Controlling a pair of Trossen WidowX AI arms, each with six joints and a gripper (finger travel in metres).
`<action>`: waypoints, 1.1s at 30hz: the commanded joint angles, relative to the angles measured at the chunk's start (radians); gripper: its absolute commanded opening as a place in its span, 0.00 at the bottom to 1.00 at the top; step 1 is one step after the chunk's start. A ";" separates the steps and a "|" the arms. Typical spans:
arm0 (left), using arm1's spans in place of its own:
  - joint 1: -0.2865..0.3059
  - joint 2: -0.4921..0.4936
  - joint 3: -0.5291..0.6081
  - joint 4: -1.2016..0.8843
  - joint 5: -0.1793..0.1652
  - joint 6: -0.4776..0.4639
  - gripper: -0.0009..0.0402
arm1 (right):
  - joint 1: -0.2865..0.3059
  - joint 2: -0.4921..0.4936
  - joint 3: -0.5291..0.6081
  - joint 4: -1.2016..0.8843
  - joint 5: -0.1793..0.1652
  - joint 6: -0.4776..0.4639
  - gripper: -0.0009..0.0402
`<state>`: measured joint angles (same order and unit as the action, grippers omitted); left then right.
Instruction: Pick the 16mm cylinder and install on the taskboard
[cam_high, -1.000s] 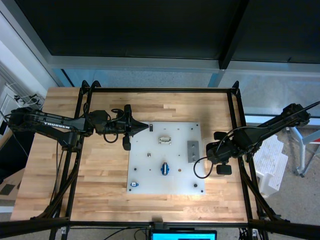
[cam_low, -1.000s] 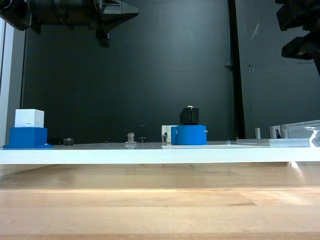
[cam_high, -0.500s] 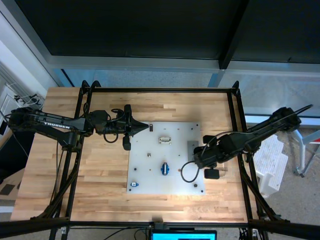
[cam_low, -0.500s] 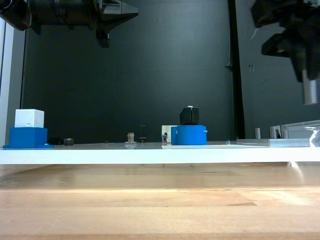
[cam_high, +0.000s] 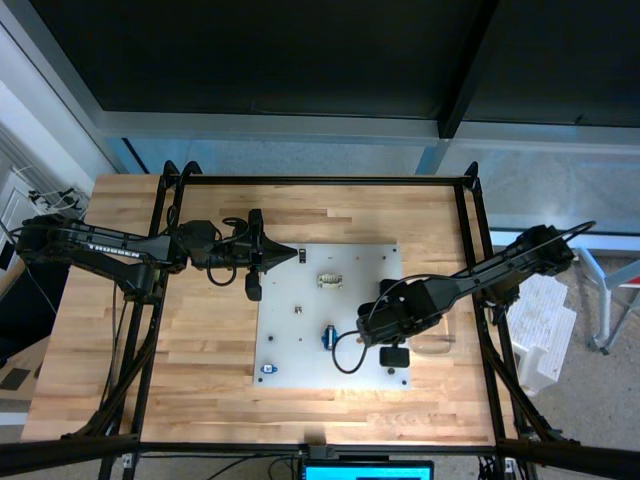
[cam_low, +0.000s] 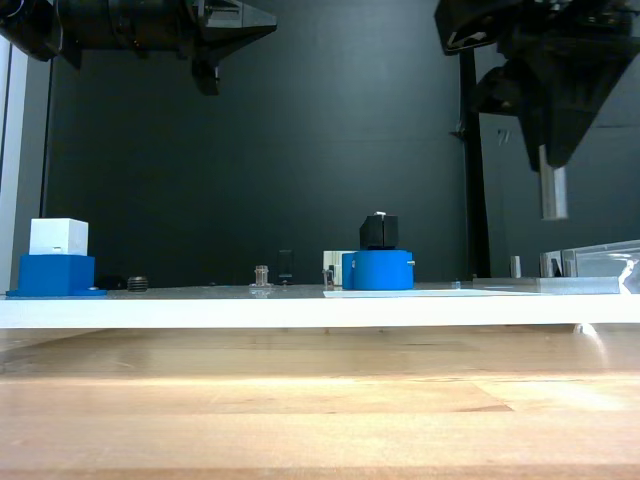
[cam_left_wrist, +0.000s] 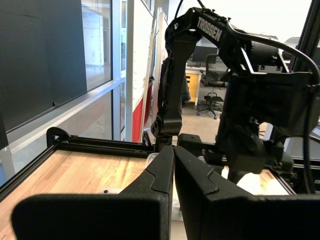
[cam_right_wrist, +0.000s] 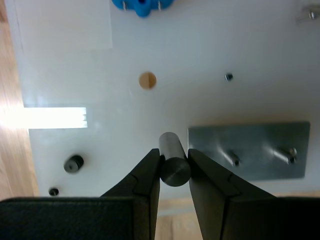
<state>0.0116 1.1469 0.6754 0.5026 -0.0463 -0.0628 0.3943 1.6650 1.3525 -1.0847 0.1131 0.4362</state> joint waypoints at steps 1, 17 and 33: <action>0.000 0.000 0.000 0.000 0.000 0.000 0.02 | -0.002 0.033 0.028 0.010 0.001 0.000 0.05; 0.000 0.000 0.000 0.000 0.000 0.000 0.02 | -0.007 0.116 0.064 0.088 0.009 0.000 0.05; 0.000 0.000 0.000 0.000 0.000 0.000 0.02 | -0.008 0.150 0.080 0.105 0.017 -0.025 0.05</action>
<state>0.0116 1.1465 0.6754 0.5022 -0.0463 -0.0628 0.3855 1.8034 1.4223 -0.9764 0.1310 0.4191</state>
